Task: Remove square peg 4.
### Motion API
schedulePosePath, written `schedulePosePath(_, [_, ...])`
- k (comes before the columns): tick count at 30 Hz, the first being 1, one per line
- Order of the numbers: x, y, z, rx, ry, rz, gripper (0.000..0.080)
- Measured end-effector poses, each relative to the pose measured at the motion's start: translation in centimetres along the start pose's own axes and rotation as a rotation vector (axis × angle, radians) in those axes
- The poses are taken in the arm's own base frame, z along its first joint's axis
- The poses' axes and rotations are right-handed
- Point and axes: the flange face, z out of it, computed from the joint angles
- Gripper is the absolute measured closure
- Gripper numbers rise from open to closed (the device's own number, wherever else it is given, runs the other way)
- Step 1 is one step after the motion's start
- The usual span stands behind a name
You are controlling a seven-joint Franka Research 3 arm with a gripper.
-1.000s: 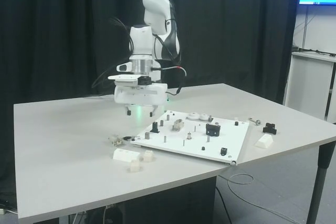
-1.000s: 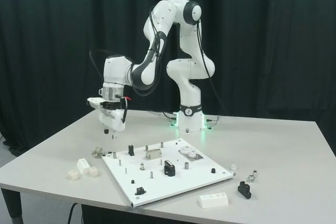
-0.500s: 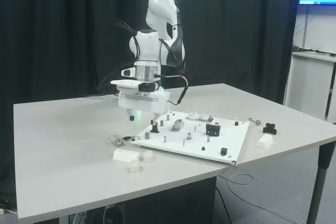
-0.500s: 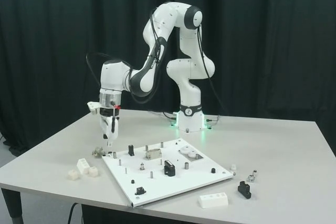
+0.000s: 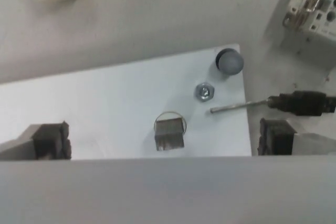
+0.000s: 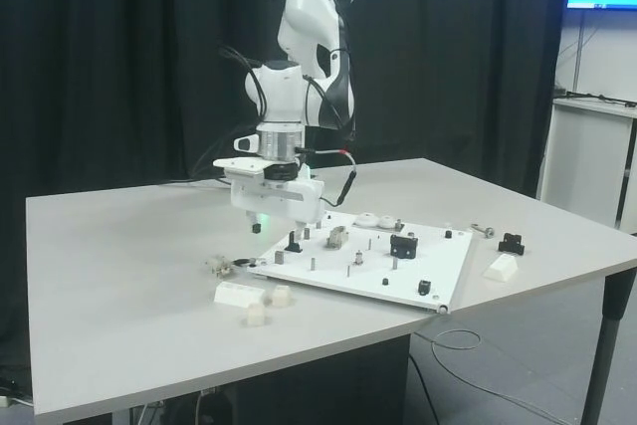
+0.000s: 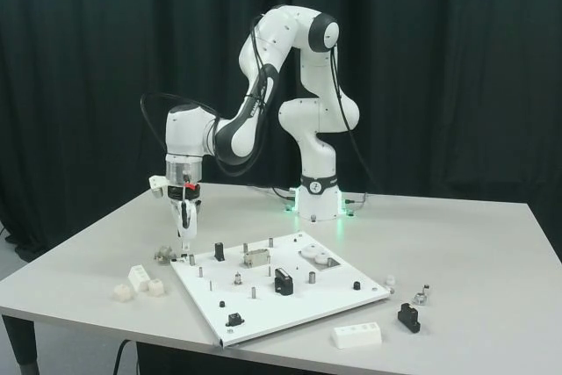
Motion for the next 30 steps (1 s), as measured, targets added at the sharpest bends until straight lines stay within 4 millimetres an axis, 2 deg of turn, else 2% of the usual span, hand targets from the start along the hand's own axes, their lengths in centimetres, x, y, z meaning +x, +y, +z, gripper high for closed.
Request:
schedulePosePath(10, [-0.5, 0.0, 0.7, -0.043, -0.015, -0.078, 0.0003])
schedulePosePath(30, [0.1, 0.1, 1.5, -0.042, -0.035, -0.168, 0.0003])
